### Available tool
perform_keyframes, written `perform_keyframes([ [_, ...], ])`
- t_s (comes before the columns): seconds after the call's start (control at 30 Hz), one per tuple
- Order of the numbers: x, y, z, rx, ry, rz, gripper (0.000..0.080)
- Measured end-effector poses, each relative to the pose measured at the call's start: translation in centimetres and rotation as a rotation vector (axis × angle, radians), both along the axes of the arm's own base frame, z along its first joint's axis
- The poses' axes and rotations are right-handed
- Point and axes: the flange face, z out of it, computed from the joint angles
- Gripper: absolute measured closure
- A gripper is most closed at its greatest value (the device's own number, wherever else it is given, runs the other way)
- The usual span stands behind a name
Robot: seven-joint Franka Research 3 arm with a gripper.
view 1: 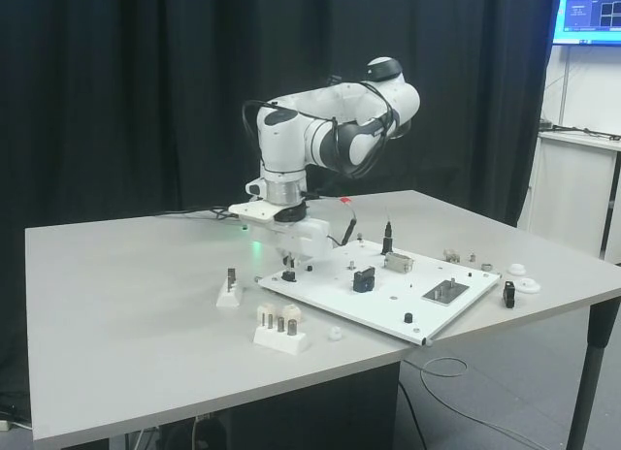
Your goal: Insert Ethernet.
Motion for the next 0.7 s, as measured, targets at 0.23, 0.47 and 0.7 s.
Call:
perform_keyframes([
  [0.23,0.8,-0.1,1.1,-0.039,-0.019,0.022,0.0495],
  [0.47,2.0,0.6,4.1,-0.061,-0.025,0.056,0.0193],
  [0.7,2.7,1.1,6.0,-0.073,-0.019,0.055,0.0011],
])
